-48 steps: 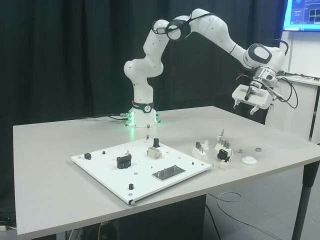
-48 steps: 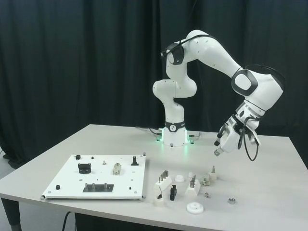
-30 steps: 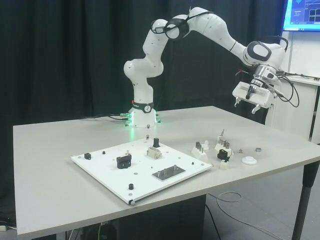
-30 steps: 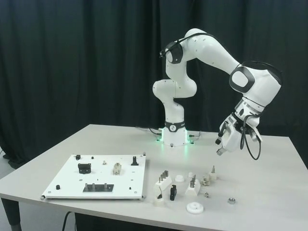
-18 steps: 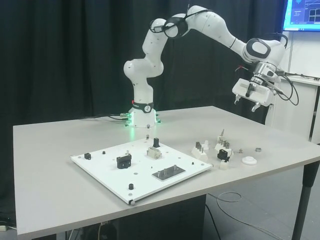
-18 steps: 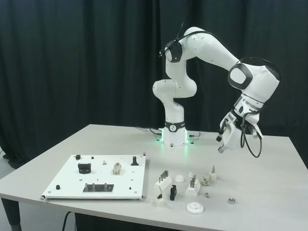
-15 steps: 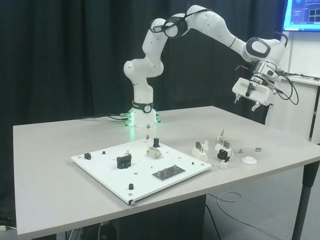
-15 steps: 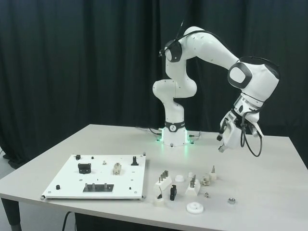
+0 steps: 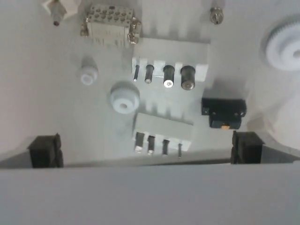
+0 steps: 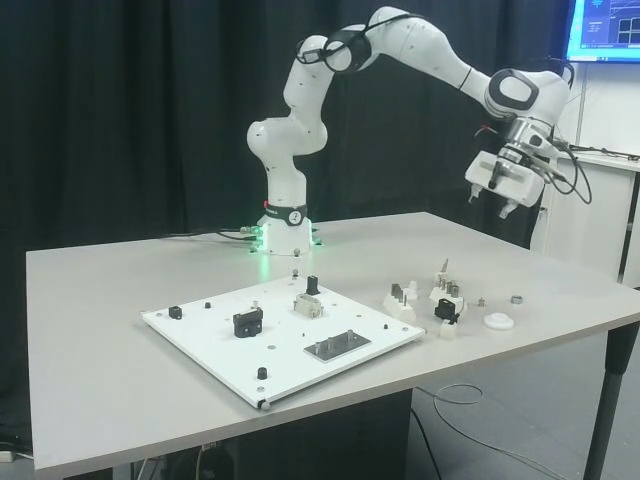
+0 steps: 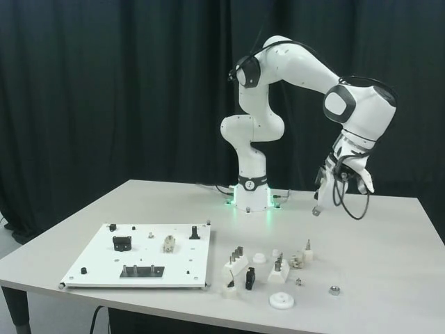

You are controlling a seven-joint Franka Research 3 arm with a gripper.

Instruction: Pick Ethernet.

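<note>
The gripper (image 10: 503, 199) hangs high in the air, well above the loose parts, its two black fingertips (image 9: 45, 151) spread wide apart with nothing between them. The Ethernet connector (image 9: 223, 112), one small black block, lies on the grey table (image 10: 120, 290) just beside the pin holder (image 9: 171, 63), a white block carrying four upright pins. A second white block (image 9: 162, 133) with four pins sits just beside that same holder on another side. One white gear (image 9: 284, 43) lies near the holder, at the table's edge side. One multi-pin connector (image 9: 108, 26) rests beside the holder too. One white board (image 10: 280, 335) lies well apart from the holder.
</note>
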